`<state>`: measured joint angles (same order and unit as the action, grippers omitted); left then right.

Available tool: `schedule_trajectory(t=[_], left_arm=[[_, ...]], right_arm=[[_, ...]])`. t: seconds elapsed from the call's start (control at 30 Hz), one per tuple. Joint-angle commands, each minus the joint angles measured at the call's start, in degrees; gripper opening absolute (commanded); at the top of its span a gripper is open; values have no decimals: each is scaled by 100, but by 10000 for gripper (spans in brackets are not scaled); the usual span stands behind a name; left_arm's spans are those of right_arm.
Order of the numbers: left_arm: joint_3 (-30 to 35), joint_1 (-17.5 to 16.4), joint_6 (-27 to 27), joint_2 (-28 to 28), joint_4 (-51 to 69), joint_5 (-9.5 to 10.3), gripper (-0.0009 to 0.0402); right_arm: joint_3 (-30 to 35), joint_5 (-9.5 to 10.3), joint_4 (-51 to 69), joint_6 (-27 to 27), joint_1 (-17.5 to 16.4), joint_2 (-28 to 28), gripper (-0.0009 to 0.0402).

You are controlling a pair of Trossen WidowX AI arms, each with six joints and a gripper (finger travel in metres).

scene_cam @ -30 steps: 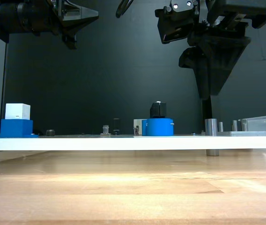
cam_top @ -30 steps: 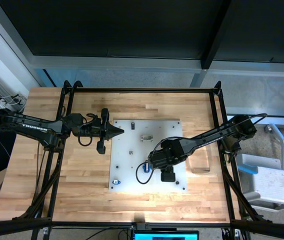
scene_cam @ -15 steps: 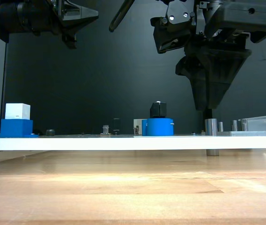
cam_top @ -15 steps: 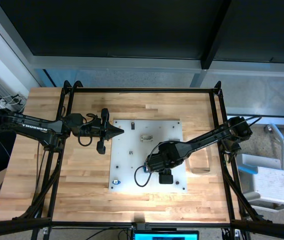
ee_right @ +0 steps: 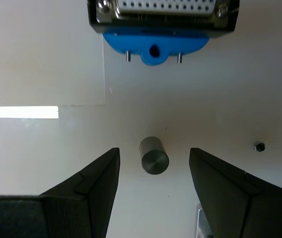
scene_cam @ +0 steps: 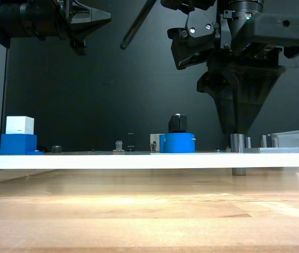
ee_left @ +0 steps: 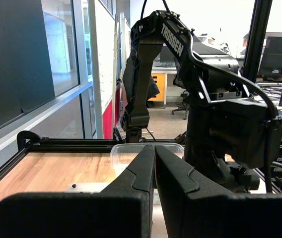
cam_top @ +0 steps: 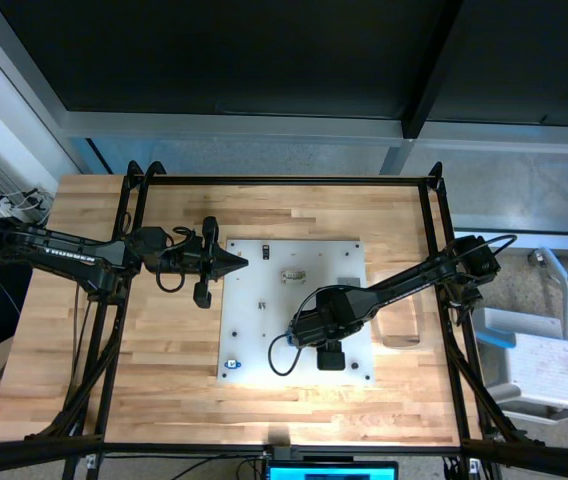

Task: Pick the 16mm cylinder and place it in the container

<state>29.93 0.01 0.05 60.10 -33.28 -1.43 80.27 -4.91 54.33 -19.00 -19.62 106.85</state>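
Observation:
The 16mm cylinder [ee_right: 154, 155] is a short silver-grey peg standing upright on the white board [ee_right: 240, 99]. My right gripper [ee_right: 154, 150] is open, with one finger on either side of the peg and not touching it. In the low view the right gripper [scene_cam: 237, 129] hangs just above the cylinder [scene_cam: 237, 142]. In the high view the right gripper [cam_top: 309, 325] covers the peg. The container [cam_top: 400, 326], a clear tub, sits just off the board's right edge, also visible as the container [scene_cam: 297, 138]. My left gripper [cam_top: 238, 262] is shut and held high at the board's left edge.
A blue part with a black top [scene_cam: 179, 141] stands left of the peg, and a blue connector holder [ee_right: 153, 47] lies just beyond it. A blue-and-white block [scene_cam: 18, 136] sits at the board's near-left corner. Small pegs and screws dot the board [cam_top: 264, 345].
My right gripper has come down over the cylinder, its tips now just above the peg's top. The left arm has not moved.

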Motion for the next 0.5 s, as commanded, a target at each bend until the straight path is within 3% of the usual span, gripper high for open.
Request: schedule_trajectory(t=[0.03,0.5], left_arm=[[2,0,-2,2,2,-2,0],[2,0,-2,2,2,-2,0]], right_arm=[[-74,4,-133,-7,-2,0,192],[-289,48,-317,-7,-2,0,162]])
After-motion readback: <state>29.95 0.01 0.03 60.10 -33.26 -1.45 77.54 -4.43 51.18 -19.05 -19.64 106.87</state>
